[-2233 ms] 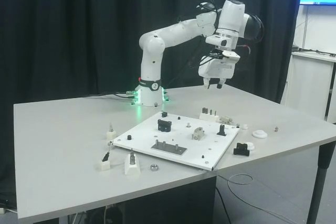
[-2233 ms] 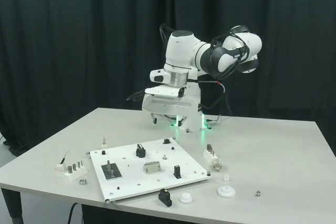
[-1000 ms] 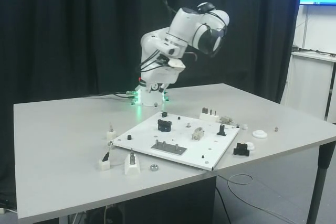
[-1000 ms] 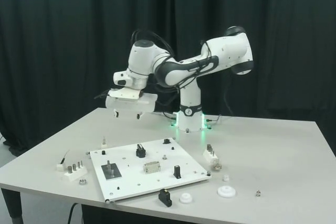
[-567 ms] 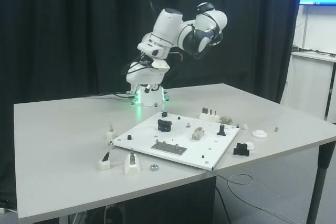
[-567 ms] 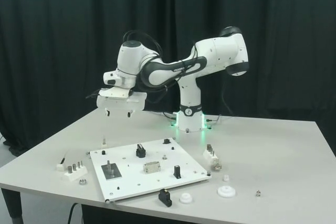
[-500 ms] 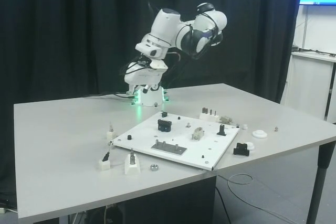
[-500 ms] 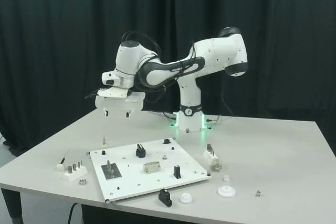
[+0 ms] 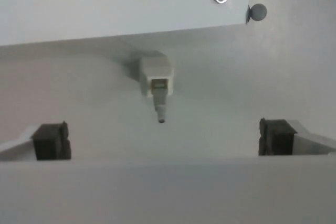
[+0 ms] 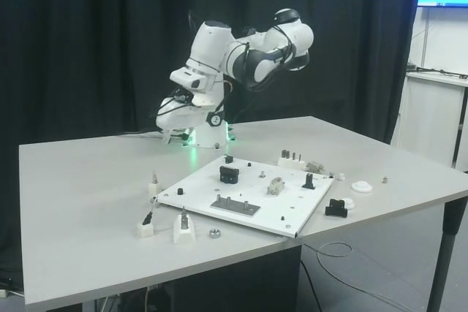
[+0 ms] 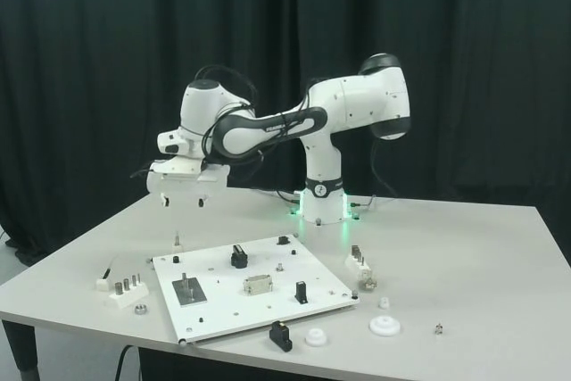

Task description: Pick Ethernet.

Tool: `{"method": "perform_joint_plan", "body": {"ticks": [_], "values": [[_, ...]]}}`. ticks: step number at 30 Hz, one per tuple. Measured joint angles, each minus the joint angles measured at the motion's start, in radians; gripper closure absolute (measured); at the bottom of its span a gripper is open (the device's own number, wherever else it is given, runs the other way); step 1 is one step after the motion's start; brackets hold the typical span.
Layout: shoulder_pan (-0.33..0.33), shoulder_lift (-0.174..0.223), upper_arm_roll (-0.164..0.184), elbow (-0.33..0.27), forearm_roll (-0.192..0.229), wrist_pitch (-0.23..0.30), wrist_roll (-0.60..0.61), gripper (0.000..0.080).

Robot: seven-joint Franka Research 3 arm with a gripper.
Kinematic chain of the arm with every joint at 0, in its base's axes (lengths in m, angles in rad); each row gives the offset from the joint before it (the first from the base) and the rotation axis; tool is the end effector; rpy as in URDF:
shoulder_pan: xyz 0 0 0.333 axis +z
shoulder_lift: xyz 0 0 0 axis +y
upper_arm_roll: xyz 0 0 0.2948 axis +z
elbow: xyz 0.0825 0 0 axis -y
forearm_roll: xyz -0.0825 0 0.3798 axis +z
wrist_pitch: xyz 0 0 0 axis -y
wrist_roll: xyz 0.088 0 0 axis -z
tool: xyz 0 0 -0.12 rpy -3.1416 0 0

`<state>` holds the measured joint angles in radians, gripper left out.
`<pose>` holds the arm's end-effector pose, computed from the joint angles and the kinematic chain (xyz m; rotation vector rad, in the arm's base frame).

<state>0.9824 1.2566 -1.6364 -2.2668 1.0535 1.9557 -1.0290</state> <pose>0.4261 -0.2670 0.3008 2.8211 -0.2571 -0.1584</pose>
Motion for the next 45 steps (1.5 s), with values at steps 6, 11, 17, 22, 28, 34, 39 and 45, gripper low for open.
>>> {"method": "perform_joint_plan", "body": {"ticks": [6,11,17,22,28,34,39,45], "values": [[-0.057,0.014,0.041,0.022,0.020,0.003,-0.067,0.0003],[-0.102,0.029,0.072,0.046,0.031,0.003,-0.096,0.0003],[-0.146,0.039,0.103,0.075,0.039,0.004,-0.116,0.0003],[-0.174,0.040,0.122,0.097,0.041,0.004,-0.131,0.0003],[-0.199,0.046,0.139,0.113,0.047,0.004,-0.150,0.0003],[-0.215,0.049,0.154,0.116,0.049,0.011,-0.162,0.0003],[-0.226,0.049,0.165,0.117,0.054,0.016,-0.180,0.0003],[-0.238,0.056,0.177,0.117,0.062,0.017,-0.189,0.0003]]}}
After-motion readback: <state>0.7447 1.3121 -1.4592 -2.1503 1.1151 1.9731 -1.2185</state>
